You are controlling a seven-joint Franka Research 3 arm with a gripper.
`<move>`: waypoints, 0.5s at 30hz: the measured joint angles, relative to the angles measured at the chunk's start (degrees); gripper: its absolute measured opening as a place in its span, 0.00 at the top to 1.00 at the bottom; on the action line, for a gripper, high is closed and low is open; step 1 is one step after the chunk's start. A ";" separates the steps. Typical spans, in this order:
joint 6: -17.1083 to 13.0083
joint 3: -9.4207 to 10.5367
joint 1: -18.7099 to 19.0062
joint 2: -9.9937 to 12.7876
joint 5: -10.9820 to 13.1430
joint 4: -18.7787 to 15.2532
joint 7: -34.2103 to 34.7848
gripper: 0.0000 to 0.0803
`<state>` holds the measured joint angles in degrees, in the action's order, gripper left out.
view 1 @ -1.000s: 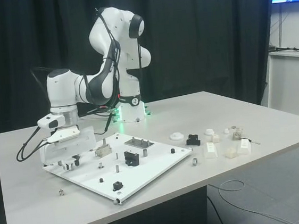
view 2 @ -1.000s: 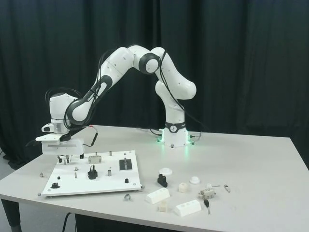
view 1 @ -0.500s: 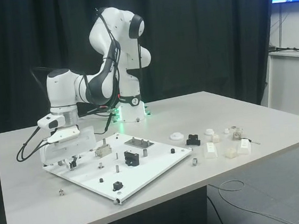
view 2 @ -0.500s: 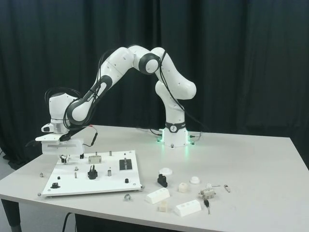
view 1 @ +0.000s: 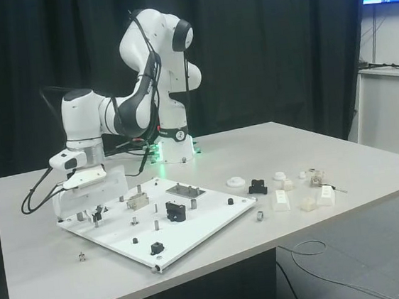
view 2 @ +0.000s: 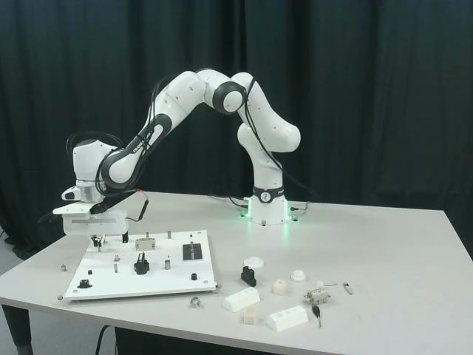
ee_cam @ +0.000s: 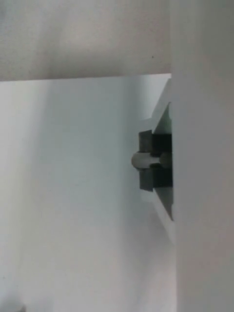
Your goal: Remove round peg 2.
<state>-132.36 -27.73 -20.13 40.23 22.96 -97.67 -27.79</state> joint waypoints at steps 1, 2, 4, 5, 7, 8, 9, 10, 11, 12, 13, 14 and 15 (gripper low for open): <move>0.58 -0.29 0.21 -0.04 -0.19 0.27 0.24 0.92; 1.19 -0.61 0.45 -0.08 -0.33 0.52 0.47 0.92; 2.28 -1.30 0.98 -0.20 -0.60 1.04 1.01 0.92; 2.83 -1.67 1.27 -0.30 -0.72 1.30 1.29 0.92; 4.06 -2.58 1.97 -0.47 -1.06 1.96 2.00 0.92; 4.52 -3.05 2.31 -0.53 -1.14 2.25 2.35 0.92; 5.04 -3.61 2.71 -0.61 -1.16 2.55 2.68 0.92; 5.58 -4.10 3.09 -0.68 -1.17 2.83 2.89 0.93; 6.14 -4.58 3.44 -0.73 -1.17 3.11 3.02 0.93; 6.69 -5.09 3.82 -0.76 -1.17 3.38 3.13 0.93; 7.08 -5.48 4.10 -0.78 -1.17 3.57 3.23 0.93; 7.47 -5.92 4.43 -0.80 -1.17 3.80 3.40 0.93; 7.87 -6.28 4.72 -0.82 -1.17 3.99 3.60 0.93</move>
<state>-124.49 -34.01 -15.41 39.41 21.79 -93.69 -24.20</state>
